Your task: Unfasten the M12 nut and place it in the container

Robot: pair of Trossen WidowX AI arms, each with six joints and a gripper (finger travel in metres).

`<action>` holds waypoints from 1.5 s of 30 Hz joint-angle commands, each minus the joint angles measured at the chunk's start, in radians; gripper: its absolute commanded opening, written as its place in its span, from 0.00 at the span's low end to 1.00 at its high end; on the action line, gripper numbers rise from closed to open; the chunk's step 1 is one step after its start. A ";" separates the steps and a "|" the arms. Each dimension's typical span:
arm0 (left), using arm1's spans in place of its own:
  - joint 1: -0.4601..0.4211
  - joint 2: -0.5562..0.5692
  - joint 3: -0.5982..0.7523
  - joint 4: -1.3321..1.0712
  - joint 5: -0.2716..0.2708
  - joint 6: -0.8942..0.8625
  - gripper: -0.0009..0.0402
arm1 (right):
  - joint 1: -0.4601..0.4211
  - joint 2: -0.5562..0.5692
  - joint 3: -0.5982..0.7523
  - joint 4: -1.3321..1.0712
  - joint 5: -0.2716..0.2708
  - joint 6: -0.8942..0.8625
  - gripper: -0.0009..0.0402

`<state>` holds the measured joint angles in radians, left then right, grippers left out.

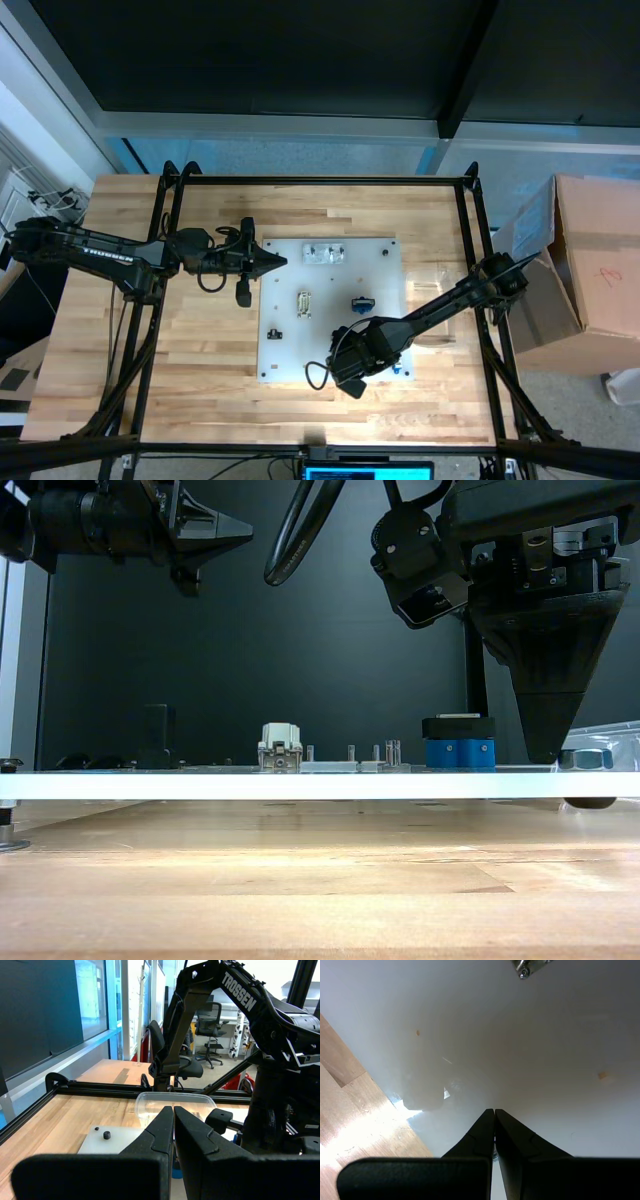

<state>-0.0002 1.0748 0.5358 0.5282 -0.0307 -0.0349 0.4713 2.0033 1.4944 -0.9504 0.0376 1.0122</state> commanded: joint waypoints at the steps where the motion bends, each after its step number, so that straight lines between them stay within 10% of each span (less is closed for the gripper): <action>1: 0.000 0.000 0.000 0.000 0.000 0.000 0.02 | 0.001 -0.015 0.000 -0.005 -0.002 0.000 0.02; 18: 0.000 0.000 0.000 0.000 0.000 0.000 0.02 | 0.000 -0.084 0.067 -0.148 -0.013 -0.026 0.05; 37: 0.000 0.000 0.000 0.000 0.000 0.000 0.02 | 0.000 0.015 0.072 -0.082 -0.076 -0.034 0.55; 45: 0.000 0.000 0.000 0.000 0.000 0.000 0.02 | 0.000 0.054 0.069 -0.066 -0.082 -0.067 0.61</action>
<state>-0.0002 1.0748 0.5362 0.5282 -0.0303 -0.0349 0.4709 2.0544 1.5654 -1.0161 -0.0456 0.9474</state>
